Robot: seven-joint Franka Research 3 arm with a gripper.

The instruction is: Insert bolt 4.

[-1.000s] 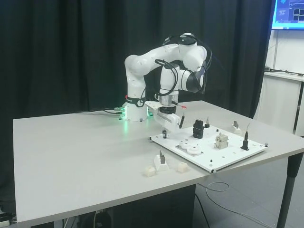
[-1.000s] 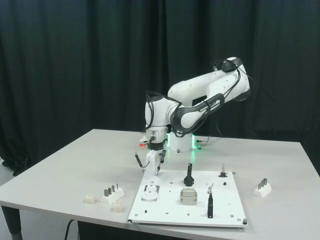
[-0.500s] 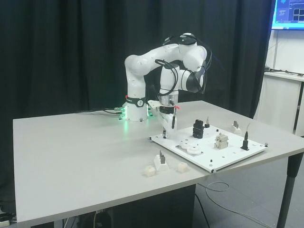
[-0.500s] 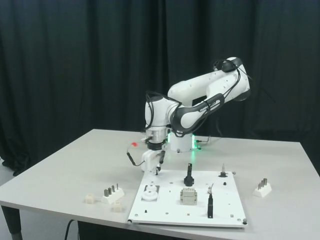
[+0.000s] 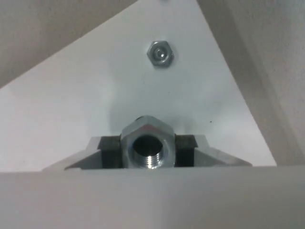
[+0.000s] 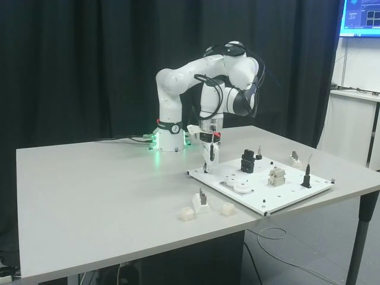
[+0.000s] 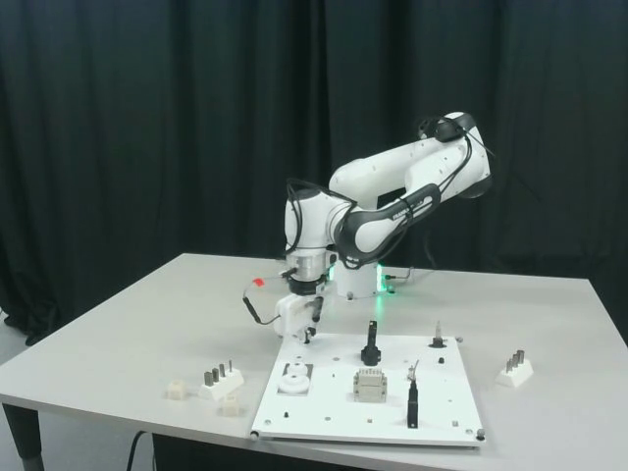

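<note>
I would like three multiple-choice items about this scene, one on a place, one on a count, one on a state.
1. Where is the end effector?
A. over the white board's corner nearest the arm's base
B. over the small blocks at the table's front
C. beyond the table's edge

2. In the wrist view, how many hexagonal metal parts show?
A. none
B. two
C. five

3. What is the state of the hexagonal part between the fingers?
A. lying loose on the grey table
B. clamped between the black pads
C. lying among the small blocks

Answers:
1. A: the end effector hangs at the corner of the white board towards the base.
2. B: one large hexagonal part sits between the fingers and a smaller nut is on the board.
3. B: a black pad presses it on each side.
</note>
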